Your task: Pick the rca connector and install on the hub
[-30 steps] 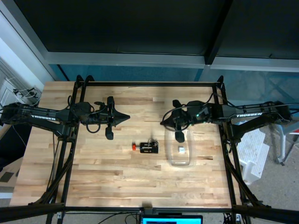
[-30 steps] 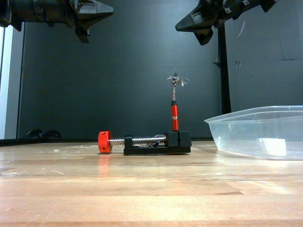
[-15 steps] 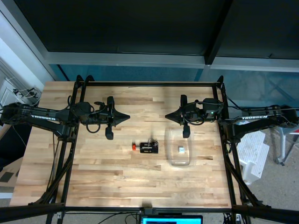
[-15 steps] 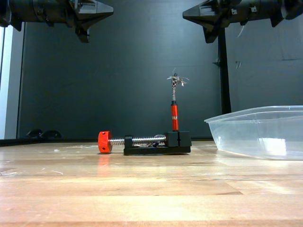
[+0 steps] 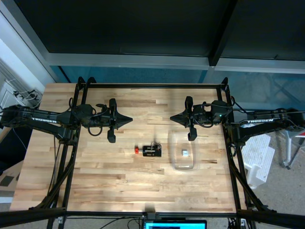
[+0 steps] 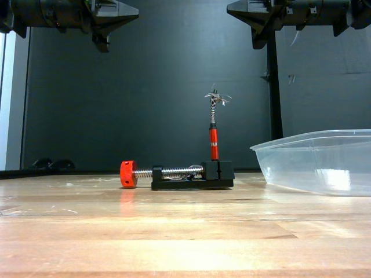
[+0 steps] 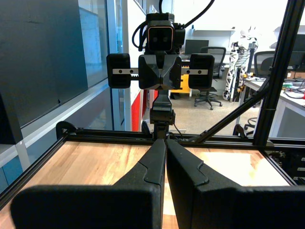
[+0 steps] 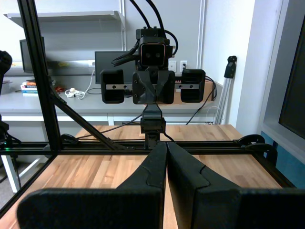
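Left gripper (image 5: 129, 119) and right gripper (image 5: 172, 118): both high over the table's far half, tips facing, fingers pressed together, nothing held; reads as parked. rca connector (image 6: 213, 139) stands upright on the hub (image 6: 191, 175), right end, mid-table; install looks complete

The right pincer (image 5: 172, 118) is drawing back from above the clear tray (image 5: 183, 169) toward the far right side of the counter (image 5: 119, 181). It is also lifting and levelling out. One second ago it was tilting down over the tray, and now it is pointing flat across the counter, higher up.
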Tool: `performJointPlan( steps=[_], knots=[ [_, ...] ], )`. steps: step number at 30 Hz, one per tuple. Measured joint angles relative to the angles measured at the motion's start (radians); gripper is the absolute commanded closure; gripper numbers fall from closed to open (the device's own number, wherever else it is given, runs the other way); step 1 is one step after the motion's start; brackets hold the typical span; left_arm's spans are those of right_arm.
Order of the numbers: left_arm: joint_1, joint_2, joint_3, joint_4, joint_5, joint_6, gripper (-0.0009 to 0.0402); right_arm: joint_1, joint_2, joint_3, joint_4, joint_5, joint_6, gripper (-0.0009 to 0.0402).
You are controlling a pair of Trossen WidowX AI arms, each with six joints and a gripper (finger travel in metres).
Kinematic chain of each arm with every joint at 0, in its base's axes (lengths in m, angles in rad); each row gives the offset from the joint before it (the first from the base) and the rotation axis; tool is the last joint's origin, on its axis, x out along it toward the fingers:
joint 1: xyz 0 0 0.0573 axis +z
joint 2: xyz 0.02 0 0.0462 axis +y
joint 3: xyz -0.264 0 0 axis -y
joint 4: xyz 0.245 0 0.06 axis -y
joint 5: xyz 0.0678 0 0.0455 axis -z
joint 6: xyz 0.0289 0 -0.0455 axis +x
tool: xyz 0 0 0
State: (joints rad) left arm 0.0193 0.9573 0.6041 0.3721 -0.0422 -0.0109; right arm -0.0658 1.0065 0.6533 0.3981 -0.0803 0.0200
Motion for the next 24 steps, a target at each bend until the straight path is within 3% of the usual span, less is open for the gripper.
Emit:
performJointPlan(
  steps=[24],
  knots=[
    [0.000, 0.000, 0.000, 0.000, 0.000, 0.000, 0.0392, 0.000, 0.000, -0.003, 0.002, 0.000, 0.026, 0.0393]
  ],
)
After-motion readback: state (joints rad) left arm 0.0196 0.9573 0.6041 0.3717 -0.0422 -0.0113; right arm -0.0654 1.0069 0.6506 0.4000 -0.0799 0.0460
